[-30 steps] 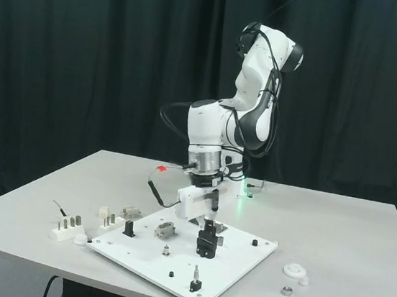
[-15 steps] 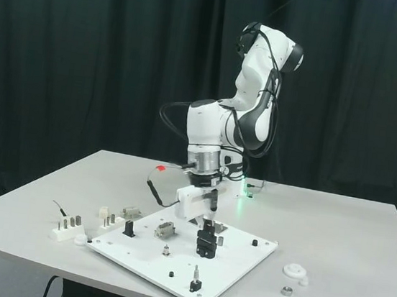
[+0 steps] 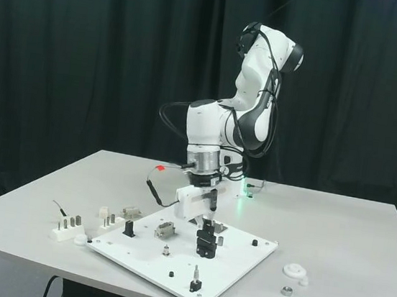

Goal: Insert D-SUB.

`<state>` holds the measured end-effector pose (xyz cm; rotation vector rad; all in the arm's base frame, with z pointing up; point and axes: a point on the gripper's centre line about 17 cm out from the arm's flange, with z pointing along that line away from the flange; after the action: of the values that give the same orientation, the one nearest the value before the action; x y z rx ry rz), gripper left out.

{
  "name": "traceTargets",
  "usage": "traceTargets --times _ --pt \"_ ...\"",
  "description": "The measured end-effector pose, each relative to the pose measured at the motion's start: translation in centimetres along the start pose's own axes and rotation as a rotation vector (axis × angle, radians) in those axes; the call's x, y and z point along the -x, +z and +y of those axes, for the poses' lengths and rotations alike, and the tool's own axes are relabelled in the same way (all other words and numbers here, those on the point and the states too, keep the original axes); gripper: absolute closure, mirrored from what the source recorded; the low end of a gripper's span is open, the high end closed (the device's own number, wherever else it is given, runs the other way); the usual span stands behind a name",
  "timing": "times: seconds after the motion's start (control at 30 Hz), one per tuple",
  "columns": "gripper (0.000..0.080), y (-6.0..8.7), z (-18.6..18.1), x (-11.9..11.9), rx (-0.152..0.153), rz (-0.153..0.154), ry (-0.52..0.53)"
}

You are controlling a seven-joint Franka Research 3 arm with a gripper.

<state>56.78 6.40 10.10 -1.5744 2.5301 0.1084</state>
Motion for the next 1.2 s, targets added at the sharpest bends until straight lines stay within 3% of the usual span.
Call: traceTargets --times 1.2 --pt "0.0656 -0.04 0.12 -0.35 0.007 0.005 0.001"
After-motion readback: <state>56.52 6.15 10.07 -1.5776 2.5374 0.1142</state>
